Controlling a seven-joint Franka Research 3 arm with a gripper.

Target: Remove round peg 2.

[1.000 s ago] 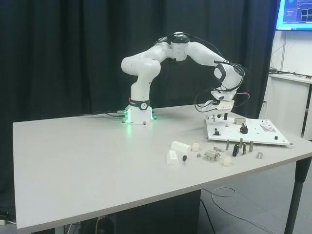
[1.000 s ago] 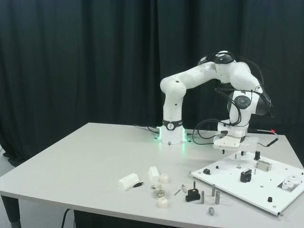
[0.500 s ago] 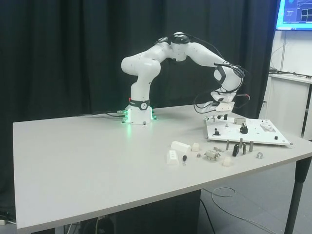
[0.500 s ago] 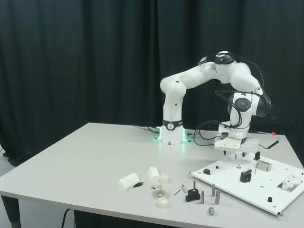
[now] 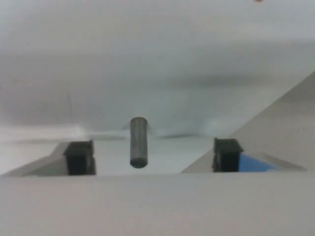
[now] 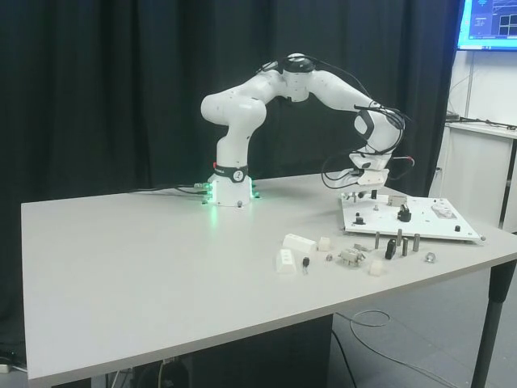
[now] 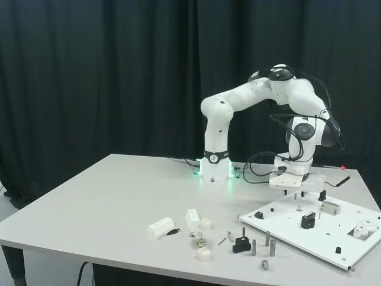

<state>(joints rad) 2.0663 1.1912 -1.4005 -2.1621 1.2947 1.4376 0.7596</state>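
Observation:
A short grey round peg [image 5: 139, 141] stands upright on the white board [image 5: 162, 98]. It sits between my two black fingertips [image 5: 78, 157], nearer to one of them and touching neither. My gripper [image 5: 152, 156] is open with nothing held. In the room views the gripper [image 6: 361, 189] [image 7: 290, 192] hangs just above the far corner of the white board [image 6: 428, 224] [image 7: 333, 241], on the side nearest the arm's base.
Black fixtures [image 7: 308, 221] and a white round part [image 7: 364, 229] sit on the board. Loose on the table by its near edge lie white blocks [image 6: 297, 241] [image 7: 162, 226], a black clamp [image 7: 241, 243] and several grey pegs [image 6: 400, 237]. Green lights glow at the arm's base [image 6: 212, 194].
The hand has shifted slightly along the far part of the board. The fingers stay open and no part on the board or table has moved.

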